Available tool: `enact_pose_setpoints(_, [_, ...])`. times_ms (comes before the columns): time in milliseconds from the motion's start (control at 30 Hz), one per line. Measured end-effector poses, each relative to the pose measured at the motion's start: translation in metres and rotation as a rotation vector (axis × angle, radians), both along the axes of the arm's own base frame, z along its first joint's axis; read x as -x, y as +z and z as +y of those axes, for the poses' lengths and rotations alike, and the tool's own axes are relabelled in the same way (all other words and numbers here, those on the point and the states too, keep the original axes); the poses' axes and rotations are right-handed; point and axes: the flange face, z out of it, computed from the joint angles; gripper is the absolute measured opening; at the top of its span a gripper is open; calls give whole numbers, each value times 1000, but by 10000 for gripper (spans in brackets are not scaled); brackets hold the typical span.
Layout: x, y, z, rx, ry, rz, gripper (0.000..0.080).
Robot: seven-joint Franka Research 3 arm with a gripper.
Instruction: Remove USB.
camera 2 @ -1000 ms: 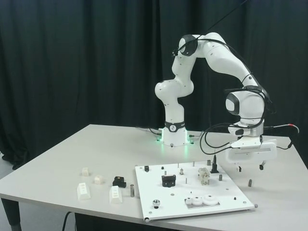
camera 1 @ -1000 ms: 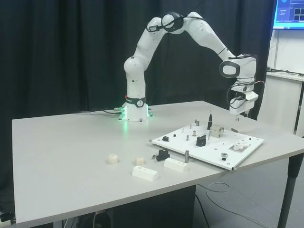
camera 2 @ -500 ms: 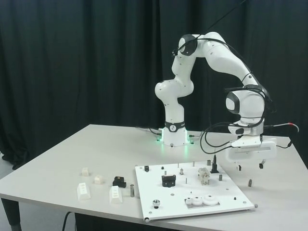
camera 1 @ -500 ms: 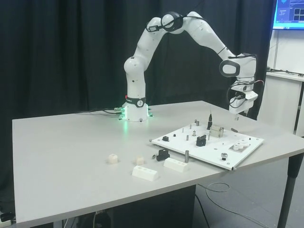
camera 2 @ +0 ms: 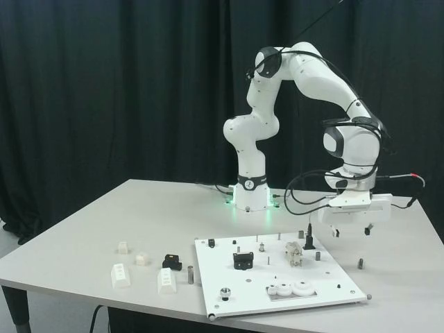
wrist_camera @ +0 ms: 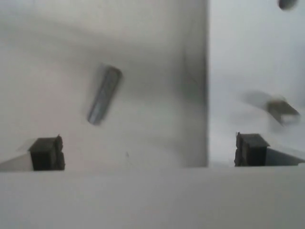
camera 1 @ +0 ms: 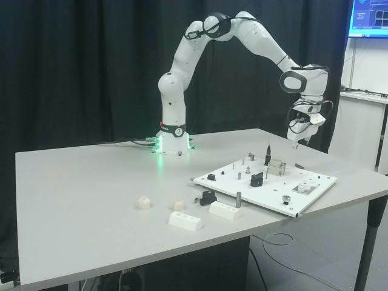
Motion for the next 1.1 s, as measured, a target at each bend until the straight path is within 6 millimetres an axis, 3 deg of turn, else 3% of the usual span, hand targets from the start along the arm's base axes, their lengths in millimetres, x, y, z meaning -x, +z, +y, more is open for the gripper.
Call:
enact_pose_setpoints(433, [10, 15, -34, 106, 17, 84, 800])
enact_pose_setpoints(1100, [36, 25, -92, 124, 39, 123, 800])
